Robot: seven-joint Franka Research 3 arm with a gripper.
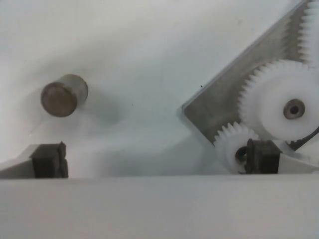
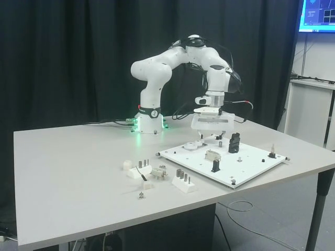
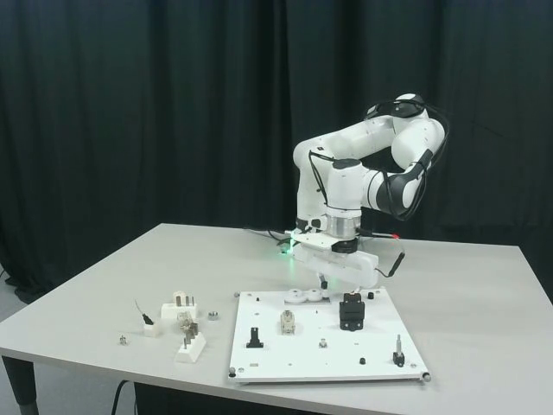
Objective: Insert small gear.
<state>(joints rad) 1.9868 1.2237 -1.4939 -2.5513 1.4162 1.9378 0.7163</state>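
Pincer (image 1: pixel 149 162) spread wide, holding nothing; one finger pad (image 1: pixel 261 156) overlaps the small gear (image 1: pixel 230 142), which sits on the grey plate (image 1: pixel 219 99) meshed with the large gear (image 1: pixel 276 99) (apparently seated); a loose peg (image 1: pixel 63 94) stands well apart.

small gear (image 1: pixel 233 145) under my fingertip: white plastic, matt, cleanly moulded teeth. bigger gear (image 1: pixel 281 99) meshed beside it, same white plastic, with a dull metal hub. both sit on a brushed grey metal plate (image 1: pixel 219 102), fine grain, low sheen. loose peg (image 1: pixel 64 94) looks like dull metal, flat end face. white board (image 2: pixel 225 162) smooth, slightly glossy. my finger pads (image 1: pixel 50 160) black, rubbery, ribbed. table (image 2: pixel 63 162) grey, matt. backdrop curtain (image 3: pixel 130 112) black cloth, pleated.
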